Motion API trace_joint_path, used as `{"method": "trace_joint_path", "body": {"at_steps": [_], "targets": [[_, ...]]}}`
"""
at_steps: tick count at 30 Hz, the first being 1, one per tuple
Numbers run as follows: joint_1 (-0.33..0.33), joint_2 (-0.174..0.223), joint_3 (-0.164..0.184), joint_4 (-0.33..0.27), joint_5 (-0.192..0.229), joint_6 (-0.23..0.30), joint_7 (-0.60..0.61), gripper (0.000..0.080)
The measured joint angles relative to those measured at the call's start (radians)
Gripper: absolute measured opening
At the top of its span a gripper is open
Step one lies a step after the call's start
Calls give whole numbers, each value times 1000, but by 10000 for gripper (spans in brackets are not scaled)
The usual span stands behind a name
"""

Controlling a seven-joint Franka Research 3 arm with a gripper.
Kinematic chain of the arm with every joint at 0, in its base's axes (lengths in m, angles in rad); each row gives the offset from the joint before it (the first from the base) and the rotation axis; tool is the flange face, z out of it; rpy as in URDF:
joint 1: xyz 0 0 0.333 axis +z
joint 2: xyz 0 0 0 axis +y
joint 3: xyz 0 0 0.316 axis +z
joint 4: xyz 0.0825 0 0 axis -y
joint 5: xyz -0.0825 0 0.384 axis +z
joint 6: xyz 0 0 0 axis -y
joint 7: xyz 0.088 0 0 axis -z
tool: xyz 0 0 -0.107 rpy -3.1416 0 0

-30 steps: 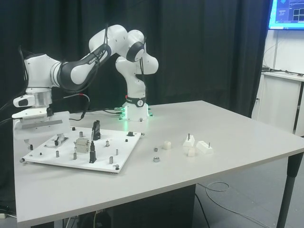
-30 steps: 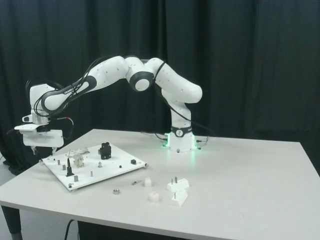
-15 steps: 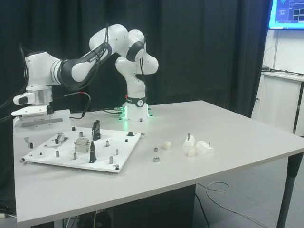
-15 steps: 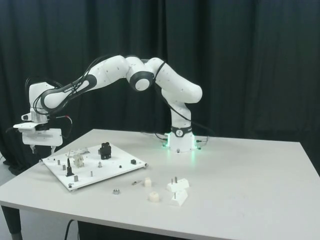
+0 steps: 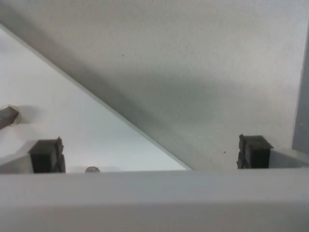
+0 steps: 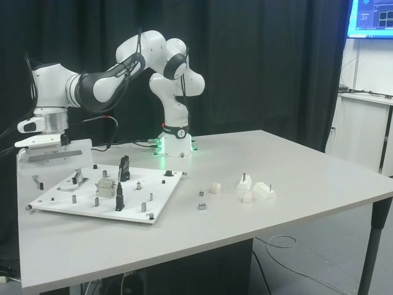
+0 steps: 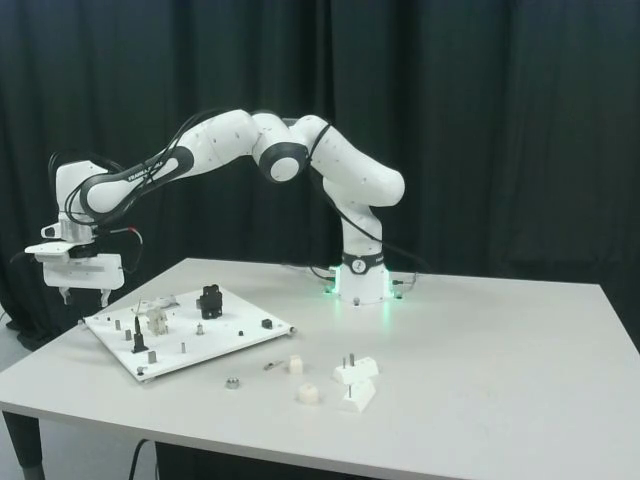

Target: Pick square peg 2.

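Observation:
The white board (image 6: 161, 192) (image 7: 236, 331) lies on the left part of the grey table and carries several small grey pegs (image 6: 96, 200); which of them is square peg 2 I cannot tell. My gripper (image 6: 58, 179) (image 7: 84, 294) hangs above the board's far left corner, clear of the pegs. The wrist view shows its black fingertips (image 5: 46, 155) far apart, so my gripper (image 5: 149, 153) is open and empty. Below them lie the board's edge (image 5: 96, 130) and bare table.
A black fixture (image 6: 124, 167) (image 7: 209, 300) and a grey block (image 6: 107, 188) stand on the board. To the right of the board lie a nut (image 6: 201, 206), a white cube (image 6: 215, 187) and white blocks (image 6: 256, 188) (image 7: 355, 381). The arm's base (image 6: 174, 138) stands behind.
My gripper has risen and drifted slightly outward from the board's far left corner. Its fingers stay apart. Nothing on the table has moved.

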Motion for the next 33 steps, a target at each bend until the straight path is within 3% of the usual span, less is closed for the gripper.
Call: {"method": "trace_joint_path", "body": {"at_steps": [33], "targets": [[1,0,-8,31,0,-22,26,800]]}}
